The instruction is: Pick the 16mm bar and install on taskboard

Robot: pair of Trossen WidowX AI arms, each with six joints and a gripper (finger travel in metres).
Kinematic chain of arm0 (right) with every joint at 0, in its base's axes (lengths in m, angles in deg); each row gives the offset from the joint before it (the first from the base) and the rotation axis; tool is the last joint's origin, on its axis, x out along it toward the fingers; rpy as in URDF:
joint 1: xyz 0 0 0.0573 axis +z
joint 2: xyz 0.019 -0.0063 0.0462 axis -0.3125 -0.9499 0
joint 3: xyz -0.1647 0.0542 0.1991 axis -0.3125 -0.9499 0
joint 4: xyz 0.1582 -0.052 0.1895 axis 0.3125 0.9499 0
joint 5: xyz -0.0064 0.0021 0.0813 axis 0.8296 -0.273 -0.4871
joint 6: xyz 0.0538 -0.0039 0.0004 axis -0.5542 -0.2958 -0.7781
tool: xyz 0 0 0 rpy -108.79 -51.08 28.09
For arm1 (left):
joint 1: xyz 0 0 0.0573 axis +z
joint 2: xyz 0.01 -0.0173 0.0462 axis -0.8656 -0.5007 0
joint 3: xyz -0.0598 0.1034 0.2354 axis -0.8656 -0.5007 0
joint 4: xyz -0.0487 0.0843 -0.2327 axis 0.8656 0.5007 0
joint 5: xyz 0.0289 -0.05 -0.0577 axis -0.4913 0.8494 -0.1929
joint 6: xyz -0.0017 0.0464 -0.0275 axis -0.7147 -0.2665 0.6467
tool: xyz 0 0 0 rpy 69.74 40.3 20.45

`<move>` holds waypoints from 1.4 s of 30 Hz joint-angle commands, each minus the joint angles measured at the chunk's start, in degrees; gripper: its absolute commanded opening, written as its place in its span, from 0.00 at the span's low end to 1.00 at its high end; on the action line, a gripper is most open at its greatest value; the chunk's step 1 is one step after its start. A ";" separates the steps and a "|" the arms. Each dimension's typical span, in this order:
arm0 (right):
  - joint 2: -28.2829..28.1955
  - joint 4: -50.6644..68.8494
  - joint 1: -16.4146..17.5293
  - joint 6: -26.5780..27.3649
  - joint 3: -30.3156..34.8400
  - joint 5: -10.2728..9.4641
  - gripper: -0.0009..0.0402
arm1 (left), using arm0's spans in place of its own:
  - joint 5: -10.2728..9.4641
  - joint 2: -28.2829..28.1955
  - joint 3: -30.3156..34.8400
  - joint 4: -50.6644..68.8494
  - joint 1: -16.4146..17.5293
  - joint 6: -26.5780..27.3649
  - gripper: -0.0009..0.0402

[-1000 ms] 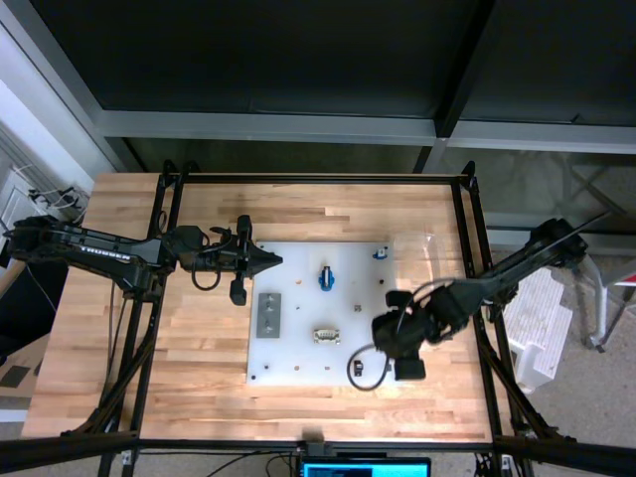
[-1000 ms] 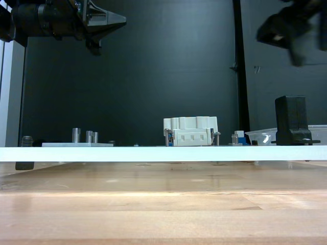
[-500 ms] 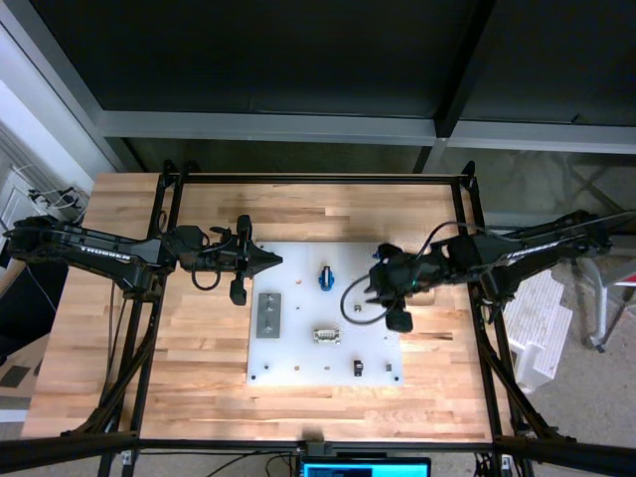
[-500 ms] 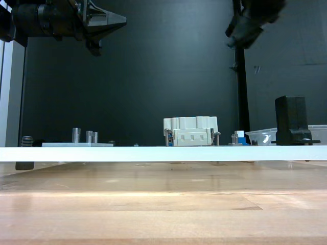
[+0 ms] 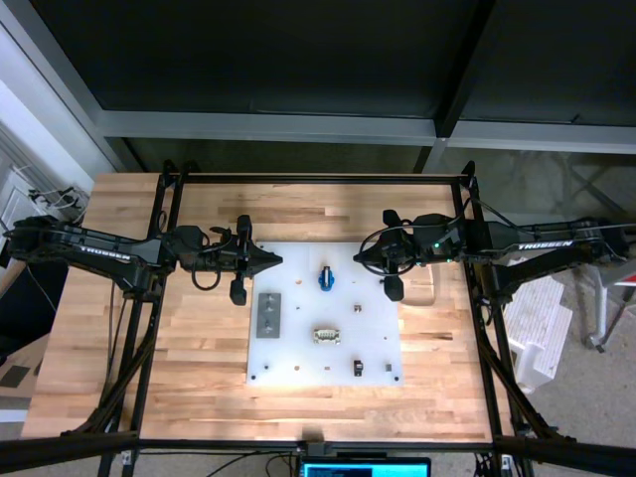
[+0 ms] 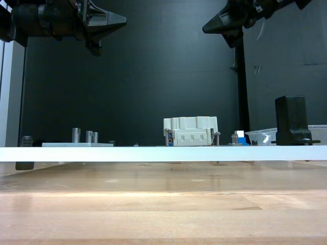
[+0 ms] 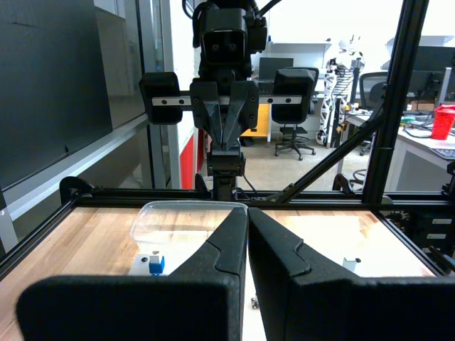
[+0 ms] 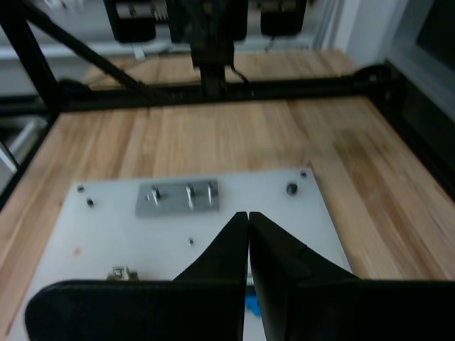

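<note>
Presently, the taskboard (image 5: 288,343) lies flat on the tabletop (image 5: 199,358), centre frame. The left end effector (image 5: 275,260) hovers over the board's upper-left corner, fingers pressed together, holding nothing. The right end effector (image 5: 364,252) hovers over its upper-right area, likewise closed and empty.

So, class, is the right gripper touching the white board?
Apart. The low view shows the right gripper high above the board, dark space between. The left gripper hangs high over its left side.
</note>
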 commanded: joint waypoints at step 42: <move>2.58 -40.28 -1.31 0.46 -20.55 -2.43 0.02 | 0.02 -0.02 0.00 -0.02 0.00 0.00 0.02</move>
